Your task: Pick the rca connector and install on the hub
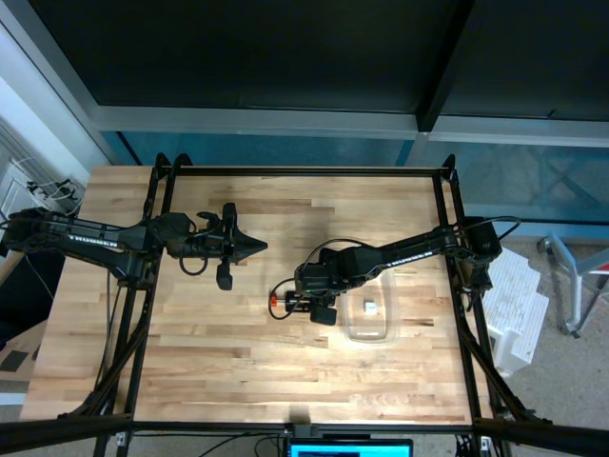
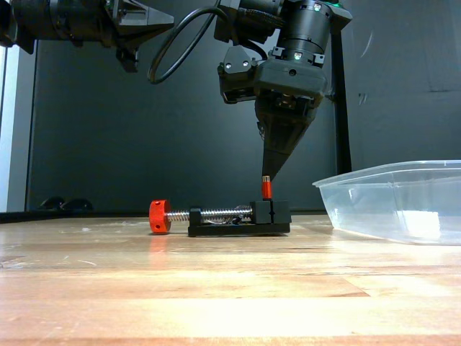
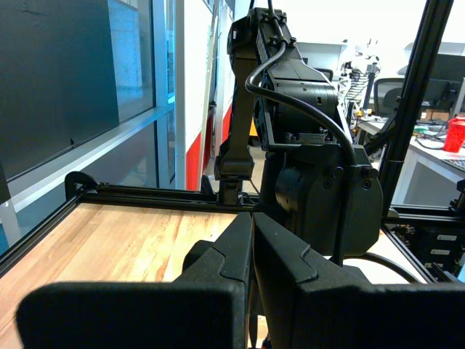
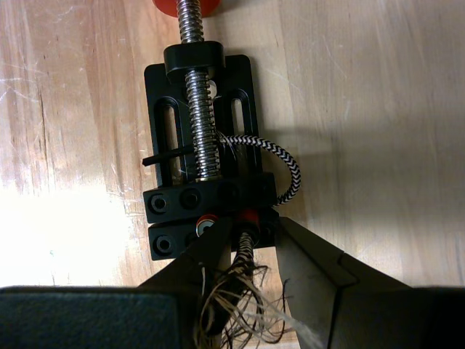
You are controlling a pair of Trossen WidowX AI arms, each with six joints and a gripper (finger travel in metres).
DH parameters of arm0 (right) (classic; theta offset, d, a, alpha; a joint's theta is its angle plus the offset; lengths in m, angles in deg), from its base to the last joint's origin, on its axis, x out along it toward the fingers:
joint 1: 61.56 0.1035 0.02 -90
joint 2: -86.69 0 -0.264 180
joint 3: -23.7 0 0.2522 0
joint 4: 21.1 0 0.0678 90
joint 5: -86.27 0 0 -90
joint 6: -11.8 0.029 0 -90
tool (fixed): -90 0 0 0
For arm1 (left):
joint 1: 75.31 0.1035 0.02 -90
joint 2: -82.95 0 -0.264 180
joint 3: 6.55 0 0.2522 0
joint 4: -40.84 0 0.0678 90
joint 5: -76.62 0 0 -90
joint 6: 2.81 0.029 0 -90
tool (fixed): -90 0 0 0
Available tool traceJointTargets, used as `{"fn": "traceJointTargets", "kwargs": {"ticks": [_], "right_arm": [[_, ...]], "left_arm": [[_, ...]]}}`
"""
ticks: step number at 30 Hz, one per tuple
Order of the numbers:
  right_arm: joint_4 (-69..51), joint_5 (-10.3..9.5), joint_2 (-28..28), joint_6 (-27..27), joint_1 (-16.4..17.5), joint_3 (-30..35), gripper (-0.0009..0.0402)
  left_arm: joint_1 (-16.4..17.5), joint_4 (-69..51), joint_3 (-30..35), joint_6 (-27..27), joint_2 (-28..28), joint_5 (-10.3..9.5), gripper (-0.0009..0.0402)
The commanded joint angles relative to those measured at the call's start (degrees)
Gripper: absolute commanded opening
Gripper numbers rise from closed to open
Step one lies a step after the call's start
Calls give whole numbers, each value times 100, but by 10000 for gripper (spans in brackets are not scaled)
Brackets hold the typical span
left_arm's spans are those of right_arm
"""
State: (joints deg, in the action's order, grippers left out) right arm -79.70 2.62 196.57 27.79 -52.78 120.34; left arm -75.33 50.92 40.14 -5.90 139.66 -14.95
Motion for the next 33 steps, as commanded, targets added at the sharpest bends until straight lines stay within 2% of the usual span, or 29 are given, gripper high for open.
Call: {"fn": "traceJointTargets", "kwargs": {"ticks": [1, 11, 18, 33], "right_arm": [[-11, 4, 4, 0, 0, 0, 82], [-7, 9, 13, -26, -2, -2, 72], [2, 7, 2, -160, 0, -2, -1], [-57, 28, -256, -168, 0, -2, 0]], "left_arm": [[0, 2, 0, 0, 2, 0, 0], [0, 0, 0, 0, 2, 0, 0], [0, 2, 0, 0, 2, 0, 0], [2, 2, 0, 0, 2, 0, 0]]}}
